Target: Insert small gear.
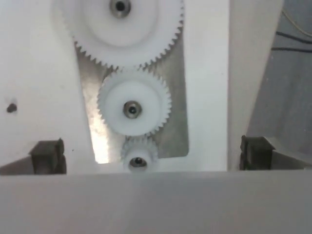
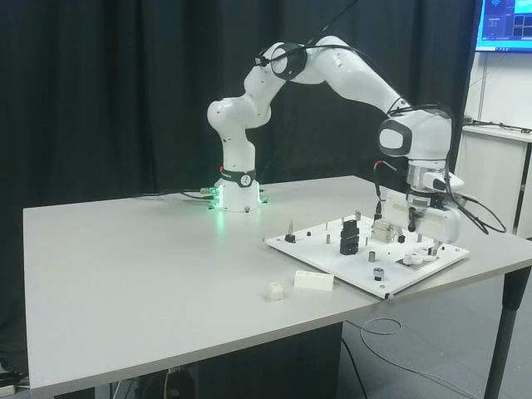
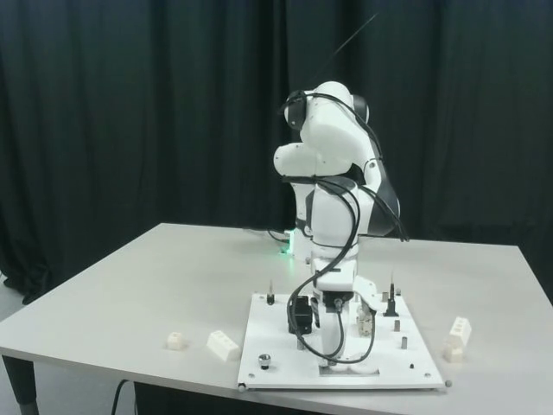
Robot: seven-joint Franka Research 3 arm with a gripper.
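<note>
The pincer (image 1: 146, 158) is hanging wide open, gripping nothing, over the small gear (image 1: 138, 157), which is sitting meshed beside the middle gear (image 1: 133, 103).

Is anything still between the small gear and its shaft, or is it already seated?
Nothing visible stands in the way. In the wrist view the small gear already sits on its shaft, meshed with the medium gear below the large gear. The hand's fingers stand apart on either side, holding nothing.
</note>
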